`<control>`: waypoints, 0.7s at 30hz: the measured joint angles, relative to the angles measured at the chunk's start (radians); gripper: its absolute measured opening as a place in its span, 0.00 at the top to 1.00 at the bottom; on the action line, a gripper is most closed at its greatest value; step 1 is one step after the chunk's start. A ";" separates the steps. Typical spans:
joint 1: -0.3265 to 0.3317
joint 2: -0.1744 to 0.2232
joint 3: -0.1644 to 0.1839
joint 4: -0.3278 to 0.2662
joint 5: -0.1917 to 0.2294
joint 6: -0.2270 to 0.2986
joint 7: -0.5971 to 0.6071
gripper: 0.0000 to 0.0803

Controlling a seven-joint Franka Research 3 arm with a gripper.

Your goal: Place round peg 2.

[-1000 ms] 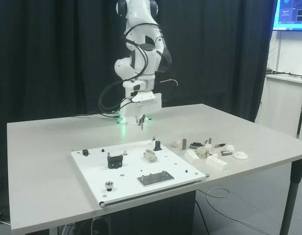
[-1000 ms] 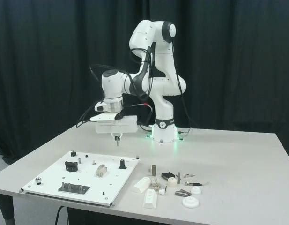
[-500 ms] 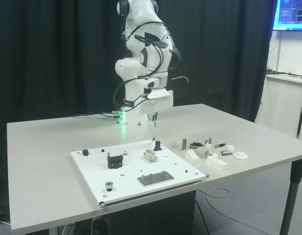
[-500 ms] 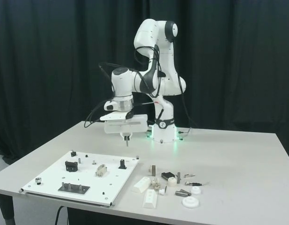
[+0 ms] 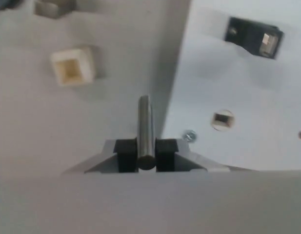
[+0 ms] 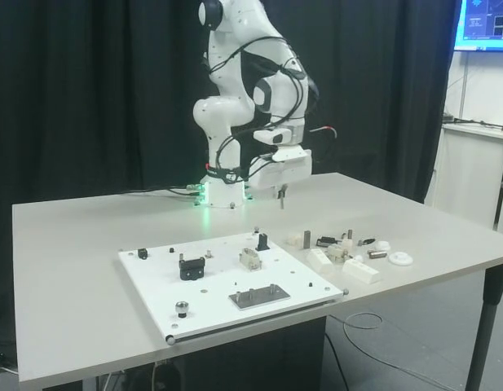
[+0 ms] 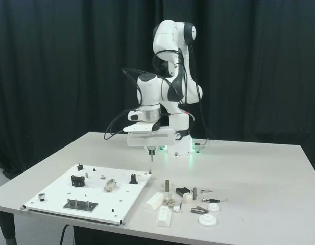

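First room view has the grey table [image 6: 88, 244] with a matte flat top, black curtains hanging in folds behind it, and a corner of a lit screen [image 6: 485, 24] up at 1 o'clock. Sitting on the table is a square white assembly board [image 6: 227, 281], smooth and glossy, with a flat grey metal plate [image 6: 259, 296] carrying 2 short posts near its front edge and a few small black fixtures [image 6: 191, 267] dotted around. Off to the board's 3 o'clock side there's a loose scatter of small parts, mostly blocky white plastic pieces [image 6: 361, 270] plus a round white gear-like disc [image 6: 400, 260].

White Franka arm [image 6: 251, 90] is bolted at the back of the table, green glow at its base. Its gripper [image 6: 280, 198] hangs in the air above the table, well apart from the surface. Wrist view shows the 2 black fingers clamped on round peg 2 [image 5: 145, 131], a plain smooth metal cylinder sticking straight out past the fingertips. Below it you can see the board's edge, a hollow square white block [image 5: 72, 66] on the table, and a black connector-ish piece [image 5: 254, 37] on the board.
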 joint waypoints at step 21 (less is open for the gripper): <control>0.109 0.062 0.064 0.031 0.000 0.089 0.171 0.91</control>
